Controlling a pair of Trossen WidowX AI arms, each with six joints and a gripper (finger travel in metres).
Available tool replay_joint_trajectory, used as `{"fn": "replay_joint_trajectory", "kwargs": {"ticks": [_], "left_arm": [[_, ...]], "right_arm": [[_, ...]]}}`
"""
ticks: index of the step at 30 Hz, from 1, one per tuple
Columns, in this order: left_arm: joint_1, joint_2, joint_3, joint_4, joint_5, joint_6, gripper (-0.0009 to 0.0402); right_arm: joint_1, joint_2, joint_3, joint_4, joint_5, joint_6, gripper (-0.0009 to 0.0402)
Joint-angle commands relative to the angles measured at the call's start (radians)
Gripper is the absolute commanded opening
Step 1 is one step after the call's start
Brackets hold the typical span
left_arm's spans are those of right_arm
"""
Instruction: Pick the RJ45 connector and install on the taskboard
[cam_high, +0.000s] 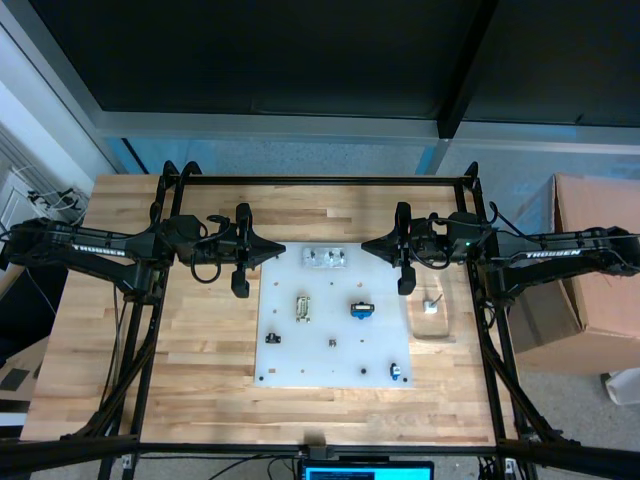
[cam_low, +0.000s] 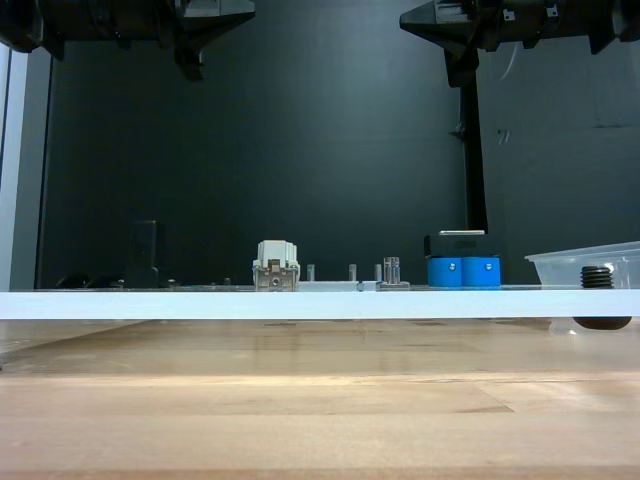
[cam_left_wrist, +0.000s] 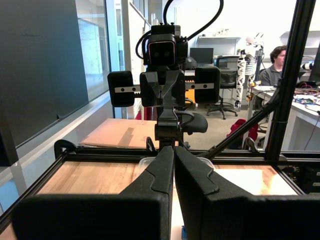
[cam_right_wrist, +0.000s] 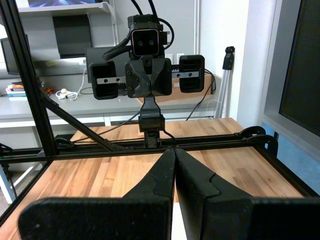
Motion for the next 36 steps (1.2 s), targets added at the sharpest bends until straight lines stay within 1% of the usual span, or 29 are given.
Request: {"fn": "replay_joint_trajectory", "kwargs": {"ticks": [1,8,11,13,16,18,27,32,36], "left_arm": [[0.000,0.000,0.000,0.000,0.000,0.000,0.0000],[0.000,0.000,0.000,0.000,0.000,0.000,0.0000],[0.000,0.000,0.000,0.000,0.000,0.000,0.0000],[0.000,0.000,0.000,0.000,0.000,0.000,0.0000],[0.000,0.000,0.000,0.000,0.000,0.000,0.0000],[0.000,0.000,0.000,0.000,0.000,0.000,0.0000],[0.000,0.000,0.000,0.000,0.000,0.000,0.0000],[0.000,0.000,0.000,0.000,0.000,0.000,0.0000],[0.000,0.000,0.000,0.000,0.000,0.000,0.0000]], "right_arm": [[0.000,0.000,0.000,0.001,0.000,0.000,0.0000],[0.000,0.000,0.000,0.000,-0.001,0.008,0.0000],[0.000,-0.002,0.005,-0.020,-0.010,0.031,0.0000],[0.002,-0.012,0.039,-0.150,-0.009,0.034,0.0000],[0.007,-0.029,0.108,-0.430,-0.009,0.034,0.0000],[0.012,-0.039,0.146,-0.575,-0.009,0.034,0.0000],[0.093,-0.066,0.264,-1.004,-0.009,0.035,0.0000],[0.135,-0.066,0.323,-1.189,-0.008,0.045,0.0000],[0.151,-0.066,0.381,-1.344,0.001,0.061,0.0000]]}}
